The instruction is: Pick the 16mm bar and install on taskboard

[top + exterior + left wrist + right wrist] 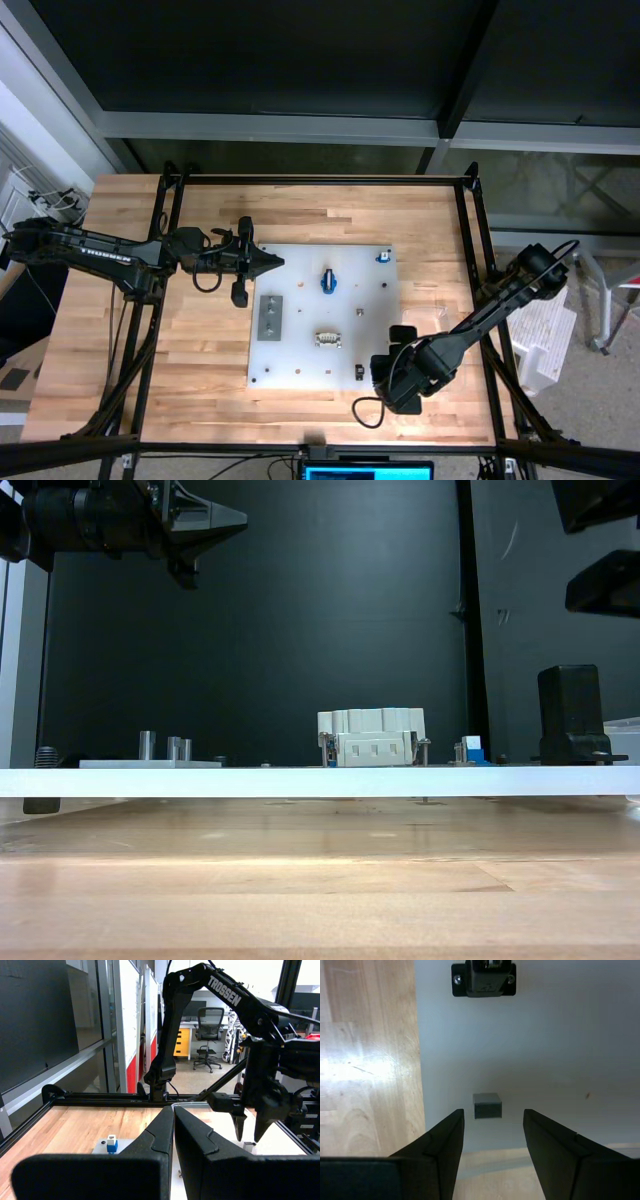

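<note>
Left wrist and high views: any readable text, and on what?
"TROSSEN": on the right arm, left wrist view; its right gripper hangs open over the taskboard.
"TROSSEN": on the left arm, high view, small; its left gripper, shut, hovers above the taskboard's far left corner.
Nothing else is readable.

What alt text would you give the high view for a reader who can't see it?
Seen from above, a white taskboard lies on a wooden table. The left gripper hovers shut over the board's far left corner; the right gripper hangs open by its near right corner.
</note>
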You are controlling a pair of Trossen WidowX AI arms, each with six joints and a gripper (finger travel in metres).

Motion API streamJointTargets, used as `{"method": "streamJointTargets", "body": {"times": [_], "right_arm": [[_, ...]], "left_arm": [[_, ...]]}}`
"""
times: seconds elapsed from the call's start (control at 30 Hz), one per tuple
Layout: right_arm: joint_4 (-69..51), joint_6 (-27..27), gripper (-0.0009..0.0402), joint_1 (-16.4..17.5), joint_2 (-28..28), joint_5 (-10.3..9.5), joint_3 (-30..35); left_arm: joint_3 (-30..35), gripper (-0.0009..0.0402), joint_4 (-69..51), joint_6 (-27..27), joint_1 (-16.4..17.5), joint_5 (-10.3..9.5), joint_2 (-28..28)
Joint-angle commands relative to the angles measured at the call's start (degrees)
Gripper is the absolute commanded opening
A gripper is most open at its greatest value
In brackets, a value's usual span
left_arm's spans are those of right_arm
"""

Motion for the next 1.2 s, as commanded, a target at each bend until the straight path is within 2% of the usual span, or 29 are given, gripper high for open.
{"method": "streamJointTargets", "body": {"times": [0.03, 0.4, 0.6, 0.87, 0.97, 1.1, 1.2], "right_arm": [[-0.3, -0.2, 0.0182, 0.0, -1.3, -0.42, 0.1], [-1.5, -0.2, 0.0188, 0.0, -2.8, -0.39, 0.1], [-1.1, -1.5, 0.0188, 0.0, -5.1, 0.70, 0.1], [-0.2, -8.0, 0.0178, -4.1, -11.7, 4.26, -0.2], [-0.1, -10.7, 0.0162, -6.4, -14.1, 4.46, -0.2], [0.4, -13.4, 0.0135, -9.4, -17.4, 7.72, -1.0], [3.0, -15.8, 0.0115, -11.4, -20.4, 8.41, -3.3]], "left_arm": [[0.0, 0.0000, 0.0, 0.0, 0.0, 0.02, 0.0], [0.0, 0.0000, 0.0, 0.0, 0.0, 0.02, 0.0], [0.0, 0.0000, 0.0, 0.0, 0.0, 0.02, 0.0], [0.0, 0.0000, 0.0, 0.0, 0.0, 0.02, 0.0], [0.0, 0.0000, 0.0, 0.0, 0.0, 0.02, 0.0], [0.0, 0.0000, 0.0, 0.0, 0.0, 0.02, 0.0], [0.0, 0.0000, 0.0, 0.0, 0.0, 0.02, 0.0]]}}
